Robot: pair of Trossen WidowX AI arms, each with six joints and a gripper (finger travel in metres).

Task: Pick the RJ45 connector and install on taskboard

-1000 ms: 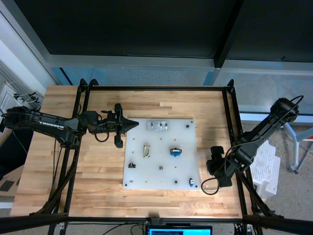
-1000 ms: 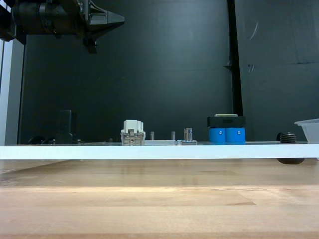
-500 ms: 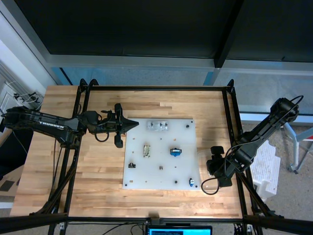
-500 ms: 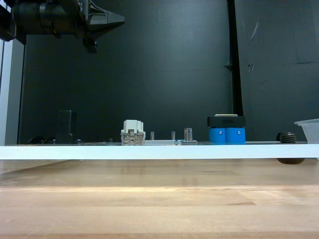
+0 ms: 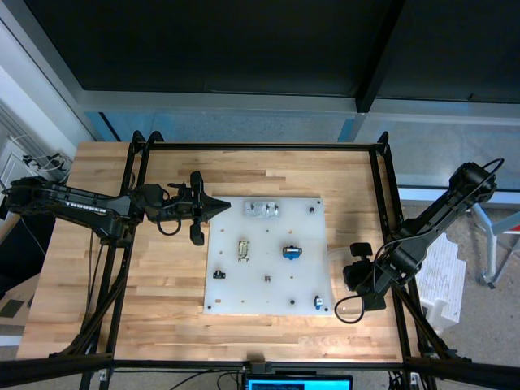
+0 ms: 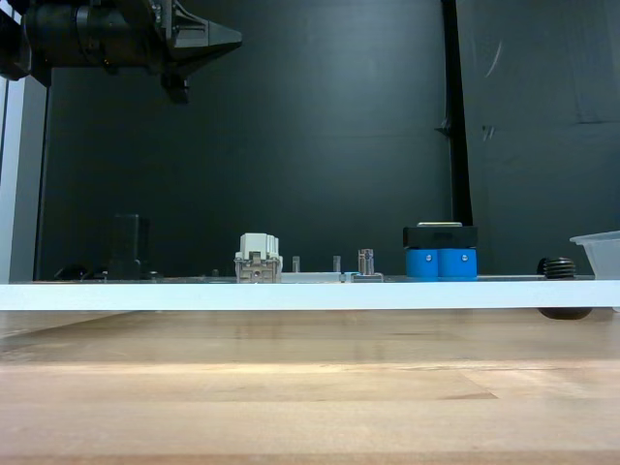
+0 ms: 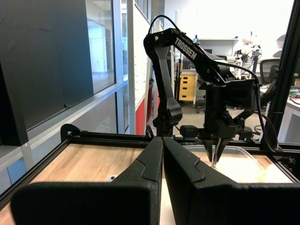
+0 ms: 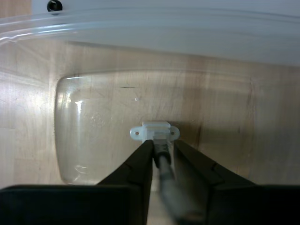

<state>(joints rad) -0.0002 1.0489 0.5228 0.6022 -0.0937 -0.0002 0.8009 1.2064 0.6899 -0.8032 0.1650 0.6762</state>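
Note:
The white RJ45 connector lies in a small clear tray, its grey cable running back between my right gripper's fingers. My right gripper points down into that tray and is shut on the connector's rear end. From above, the right gripper hangs just off the right edge of the white taskboard. My left gripper is shut and empty, held high over the board's left edge.
The board carries a grey-white socket, a blue and black block, a silver fitting and small black parts. The black frame rails run around the wooden table. The clear tray stands at the board's right end.
Almost nothing has moved: the right gripper and the clear tray shifted very slightly. The left arm is still.

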